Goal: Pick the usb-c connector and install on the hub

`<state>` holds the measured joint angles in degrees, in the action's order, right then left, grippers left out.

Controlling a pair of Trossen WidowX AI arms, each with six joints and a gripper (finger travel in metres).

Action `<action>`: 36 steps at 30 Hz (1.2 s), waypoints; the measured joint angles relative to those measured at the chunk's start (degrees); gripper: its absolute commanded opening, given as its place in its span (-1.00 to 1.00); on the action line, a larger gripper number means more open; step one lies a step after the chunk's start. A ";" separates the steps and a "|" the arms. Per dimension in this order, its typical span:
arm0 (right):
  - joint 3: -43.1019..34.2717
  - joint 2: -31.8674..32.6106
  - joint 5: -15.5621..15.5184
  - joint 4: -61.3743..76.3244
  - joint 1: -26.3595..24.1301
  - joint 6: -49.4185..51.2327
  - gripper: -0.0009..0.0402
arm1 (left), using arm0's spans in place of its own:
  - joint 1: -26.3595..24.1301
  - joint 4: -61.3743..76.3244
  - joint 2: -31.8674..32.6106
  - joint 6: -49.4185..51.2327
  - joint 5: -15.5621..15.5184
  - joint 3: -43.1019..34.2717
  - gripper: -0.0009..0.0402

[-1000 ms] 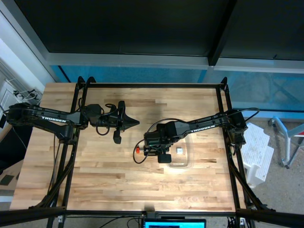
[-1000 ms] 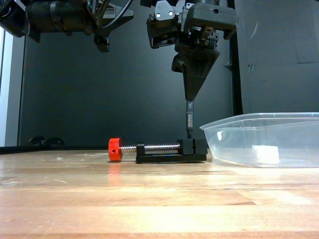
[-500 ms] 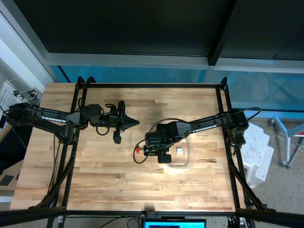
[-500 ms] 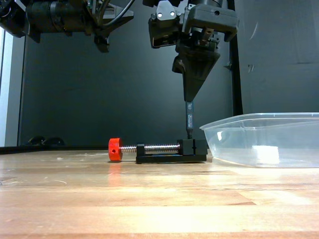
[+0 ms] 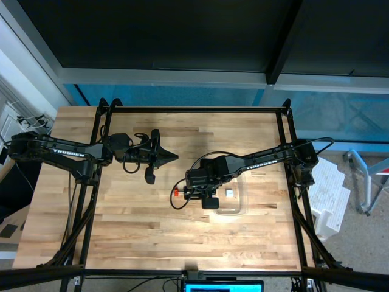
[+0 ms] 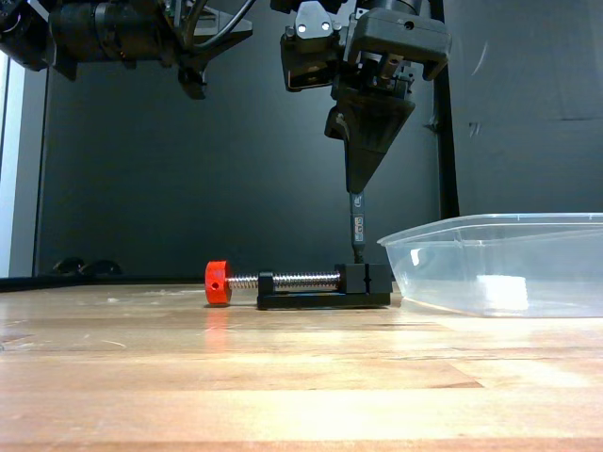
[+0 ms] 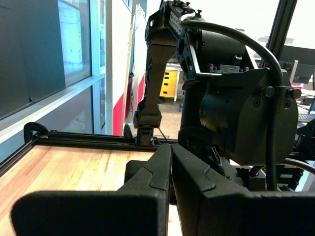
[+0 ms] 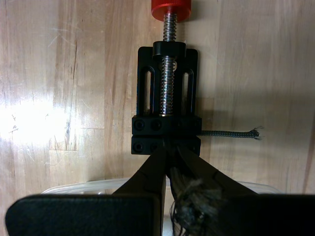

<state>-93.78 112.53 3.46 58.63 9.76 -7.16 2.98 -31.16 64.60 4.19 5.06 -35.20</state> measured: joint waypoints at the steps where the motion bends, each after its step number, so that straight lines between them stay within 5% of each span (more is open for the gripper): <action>1: 0.04 -0.04 0.00 0.00 0.00 0.00 -0.95 | 0.00 0.00 0.00 0.00 -0.02 0.02 -0.96; 21: 2.08 -4.70 -0.22 -0.02 -0.02 -0.02 -0.17 | 0.00 -0.02 -0.02 0.00 0.00 0.02 -0.96; 36: 15.52 -16.76 -0.04 -8.39 -0.02 -0.61 -0.17 | 0.00 -0.02 -0.02 0.00 0.00 0.02 -0.96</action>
<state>-78.26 95.77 3.42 50.24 9.74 -7.77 2.98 -31.18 64.58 4.19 5.06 -35.18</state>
